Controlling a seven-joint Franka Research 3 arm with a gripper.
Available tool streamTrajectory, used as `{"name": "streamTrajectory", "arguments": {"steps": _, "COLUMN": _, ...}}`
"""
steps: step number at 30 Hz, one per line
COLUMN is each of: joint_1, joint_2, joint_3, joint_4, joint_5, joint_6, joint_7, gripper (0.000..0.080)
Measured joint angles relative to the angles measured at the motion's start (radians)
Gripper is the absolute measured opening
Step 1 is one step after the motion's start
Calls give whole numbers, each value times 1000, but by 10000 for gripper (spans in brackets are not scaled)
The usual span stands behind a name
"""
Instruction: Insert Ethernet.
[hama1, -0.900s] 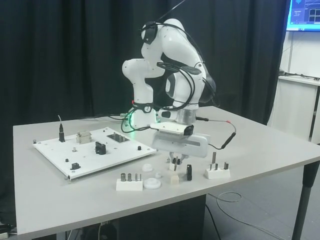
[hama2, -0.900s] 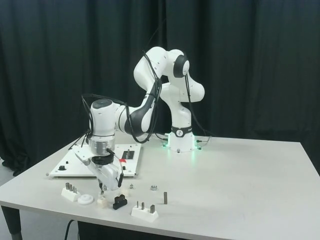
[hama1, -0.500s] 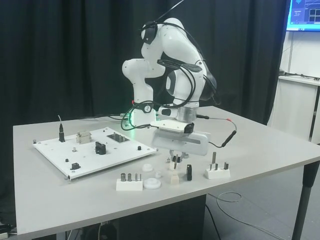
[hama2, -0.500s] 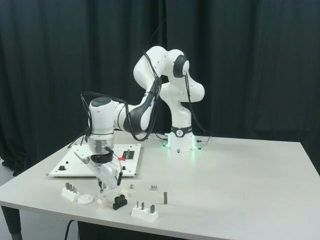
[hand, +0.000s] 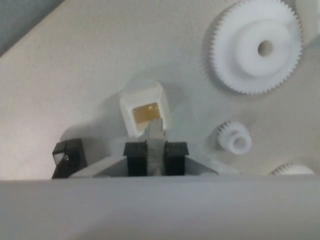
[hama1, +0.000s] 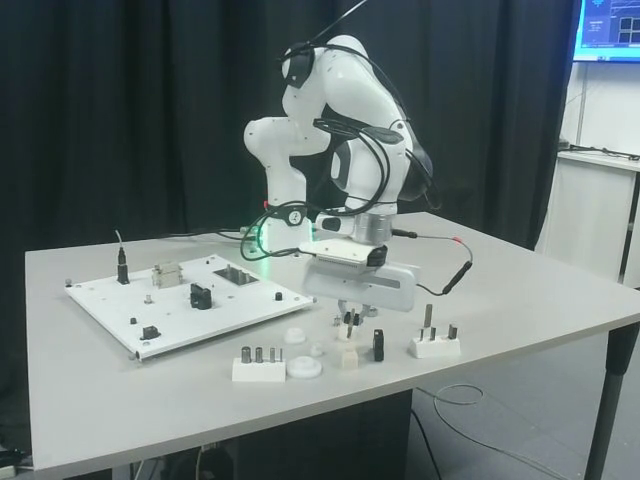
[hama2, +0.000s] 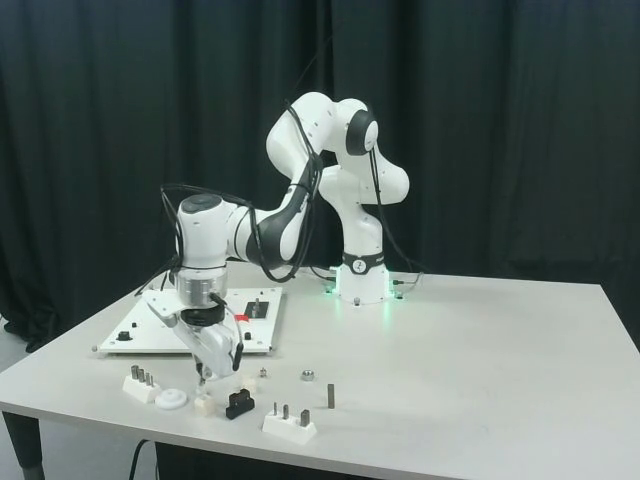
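Pincer: I see it closed on one Ethernet plug, lower centre of the wrist frame.
Plug: directly over one white block.
Gears: I count one large gear, one small gear.
Tabletop: one white board at left.

A white, rounded arm is draped with black cables; its base is lit green.

Room views evenly lit, dark curtain backdrop; wrist view soft, foreground blurred, faint shadows.
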Motion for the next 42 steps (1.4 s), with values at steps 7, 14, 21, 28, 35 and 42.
{"name": "streamTrajectory", "arguments": {"steps": 7, "joint_1": -6, "joint_2": 0, "joint_3": -1, "joint_4": 5, "joint_5": 0, "joint_6": 0, "joint_7": 1, "gripper": 72}}
{"name": "streamTrajectory", "arguments": {"steps": 14, "joint_1": -12, "joint_2": 0, "joint_3": -20, "joint_4": 15, "joint_5": -2, "joint_6": 0, "joint_7": 1, "gripper": 72}}
{"name": "streamTrajectory", "arguments": {"steps": 21, "joint_1": -28, "joint_2": 0, "joint_3": -43, "joint_4": 25, "joint_5": -14, "joint_6": 0, "joint_7": -15, "gripper": 72}}
{"name": "streamTrajectory", "arguments": {"steps": 28, "joint_1": -64, "joint_2": -1, "joint_3": -51, "joint_4": 36, "joint_5": -33, "joint_6": 0, "joint_7": -52, "gripper": 72}}
{"name": "streamTrajectory", "arguments": {"steps": 35, "joint_1": -106, "joint_2": -5, "joint_3": -57, "joint_4": 43, "joint_5": -42, "joint_6": 0, "joint_7": -96, "gripper": 72}}
{"name": "streamTrajectory", "arguments": {"steps": 42, "joint_1": -138, "joint_2": -5, "joint_3": -82, "joint_4": 47, "joint_5": -42, "joint_6": 0, "joint_7": -141, "gripper": 72}}
